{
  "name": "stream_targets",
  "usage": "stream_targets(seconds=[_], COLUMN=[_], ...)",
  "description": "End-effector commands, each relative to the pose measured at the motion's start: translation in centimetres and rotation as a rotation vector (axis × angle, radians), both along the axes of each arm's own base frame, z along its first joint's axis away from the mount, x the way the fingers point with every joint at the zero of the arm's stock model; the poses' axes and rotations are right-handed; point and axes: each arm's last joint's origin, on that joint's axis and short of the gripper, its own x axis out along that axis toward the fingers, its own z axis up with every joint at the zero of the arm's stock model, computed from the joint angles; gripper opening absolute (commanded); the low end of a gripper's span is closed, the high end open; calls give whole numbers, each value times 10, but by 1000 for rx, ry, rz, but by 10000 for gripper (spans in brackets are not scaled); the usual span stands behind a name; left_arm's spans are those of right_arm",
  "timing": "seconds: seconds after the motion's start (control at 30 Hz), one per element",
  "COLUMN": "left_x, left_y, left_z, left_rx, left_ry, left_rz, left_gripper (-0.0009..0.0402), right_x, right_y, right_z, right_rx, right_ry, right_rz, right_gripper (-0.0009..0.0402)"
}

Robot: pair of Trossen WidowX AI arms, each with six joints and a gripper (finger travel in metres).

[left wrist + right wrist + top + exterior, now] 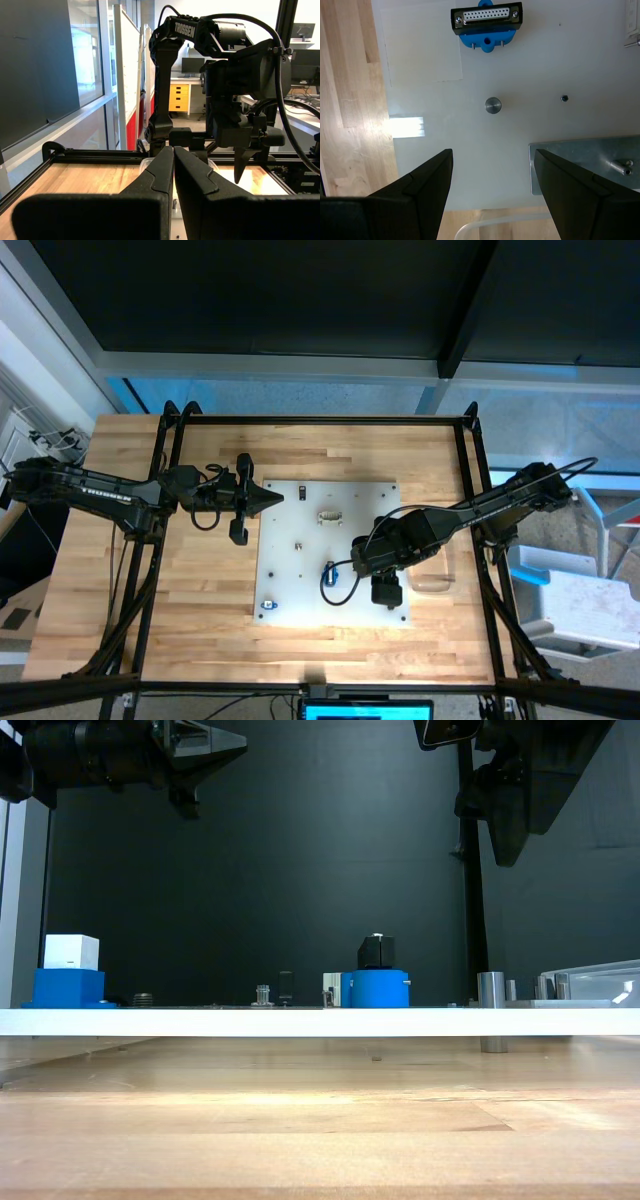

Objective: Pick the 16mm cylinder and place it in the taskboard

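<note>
Flat white square taskboard point(290, 580), matte, dotted with small dark holes, lying on a pale wood-plank tabletop point(200, 590). The 16mm cylinder point(493, 105) is a short round grey metal peg with a flat, shiny end face. It stands upright in the board toward its right side; the low view shows a grey stub under the board's edge in line with it (it seems to pass through). Around it are a blue connector point(486, 30) with a many-pin metal face, a dull grey metal plate point(595, 150) carrying a small pin, and a clear plastic tray point(437, 578) just right of the board. The right gripper point(492, 155) hangs well above the board, pointing down, jaws spread wide and empty. The cylinder sits below it, in line with the gap between the jaws, touching neither, with an open path between them. The left gripper point(272, 498) hovers raised at the board's far-left edge, fingers pressed together on nothing.
</note>
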Motion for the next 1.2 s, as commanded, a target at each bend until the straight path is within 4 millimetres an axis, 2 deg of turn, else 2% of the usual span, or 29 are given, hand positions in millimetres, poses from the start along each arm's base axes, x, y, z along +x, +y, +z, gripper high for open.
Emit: stream_targets(seconds=[0.03, 1.2], left_x=[0, 0], left_y=[0, 0], left_z=[0, 0], left_rx=[0, 0], left_ry=[-1, -1], left_rz=[0, 0], left_gripper=[0, 0], right_x=[0, 6], right_y=[0, 2], right_z=[0, 2], right_rx=[1, 23], right_ry=[-3, -61], right_rz=[0, 0], right_gripper=[228, 228])
